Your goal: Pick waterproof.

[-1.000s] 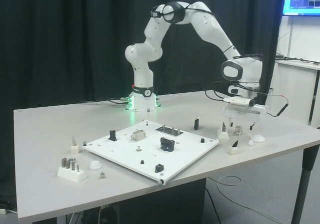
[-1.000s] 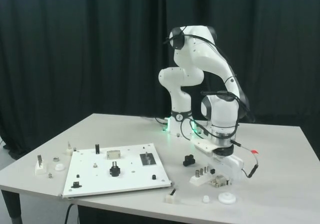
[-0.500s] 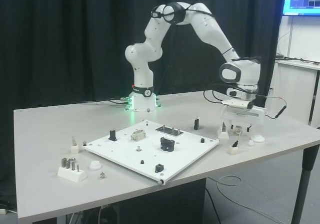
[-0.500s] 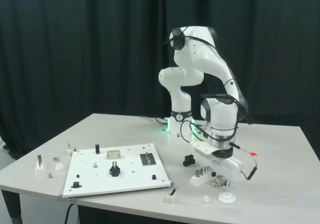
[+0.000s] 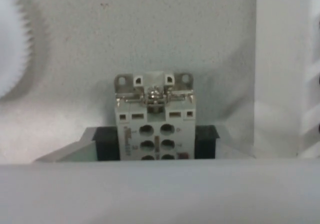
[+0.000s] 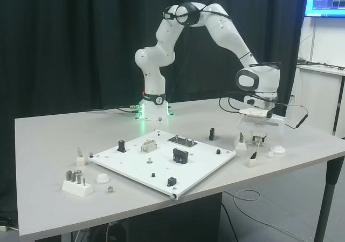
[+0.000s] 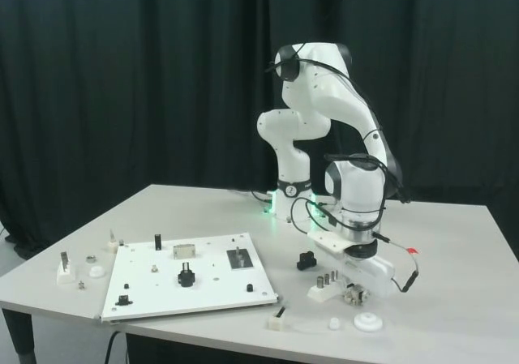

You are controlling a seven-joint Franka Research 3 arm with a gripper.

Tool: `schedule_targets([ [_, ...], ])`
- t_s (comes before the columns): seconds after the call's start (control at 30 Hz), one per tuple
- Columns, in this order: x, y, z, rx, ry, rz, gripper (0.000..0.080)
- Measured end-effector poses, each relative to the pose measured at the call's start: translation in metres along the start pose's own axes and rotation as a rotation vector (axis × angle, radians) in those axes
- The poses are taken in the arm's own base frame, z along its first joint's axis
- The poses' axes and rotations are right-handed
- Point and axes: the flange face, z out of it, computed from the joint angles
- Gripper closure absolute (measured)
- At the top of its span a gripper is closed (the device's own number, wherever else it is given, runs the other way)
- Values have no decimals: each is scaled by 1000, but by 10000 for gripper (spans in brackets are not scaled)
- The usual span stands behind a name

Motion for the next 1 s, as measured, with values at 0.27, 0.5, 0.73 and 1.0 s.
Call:
schedule_targets([
  [0.27,2,-2,-5,7,-2,-23,491],
  [0.5,6,-4,-16,13,-2,-44,491],
  [0.73,10,-4,-28,2,6,-44,491],
  [1.0,13,-3,-36,-10,13,-46,491],
])
